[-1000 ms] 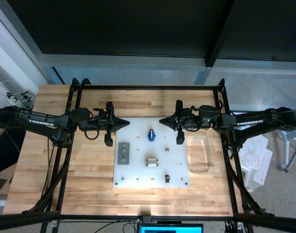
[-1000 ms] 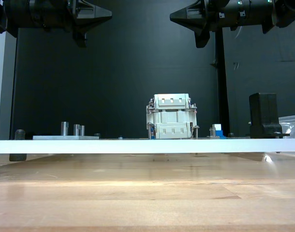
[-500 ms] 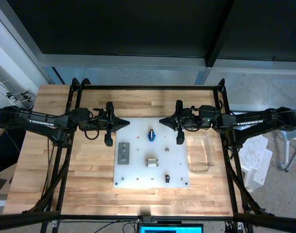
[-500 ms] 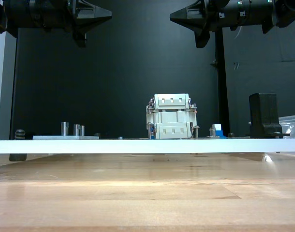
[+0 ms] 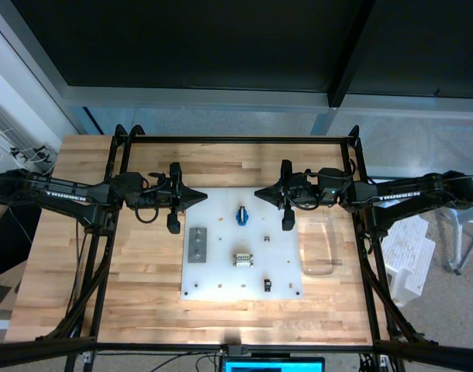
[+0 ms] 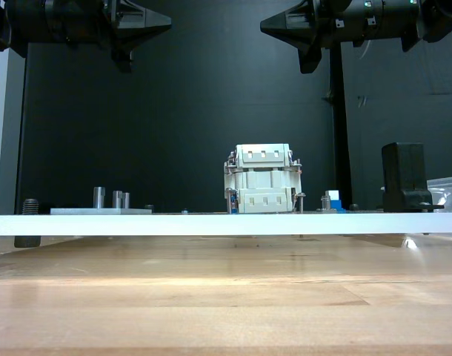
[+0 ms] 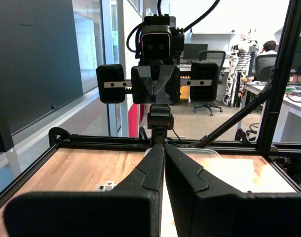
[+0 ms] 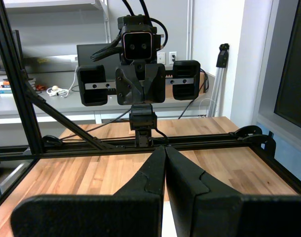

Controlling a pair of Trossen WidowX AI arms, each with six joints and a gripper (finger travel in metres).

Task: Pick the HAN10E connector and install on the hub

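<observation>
Left gripper [image 5: 199,197] and right gripper [image 5: 260,192] hang high over the far edge of the white plate [image 5: 221,273]. Both have their fingers pressed together and hold nothing. The HAN10E connector [image 6: 263,157] sits stacked on the hub [image 6: 264,198], midway between the plate's side edges and nearer its near edge. It looks seated, so the careful move is to confirm it lies level and latched, keeping both arms clear.

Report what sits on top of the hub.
The HAN10E connector sits on the hub, covering its socket, so contacts there are hidden. Left pincer and right pincer hang shut, empty, high above the white plate.
</observation>
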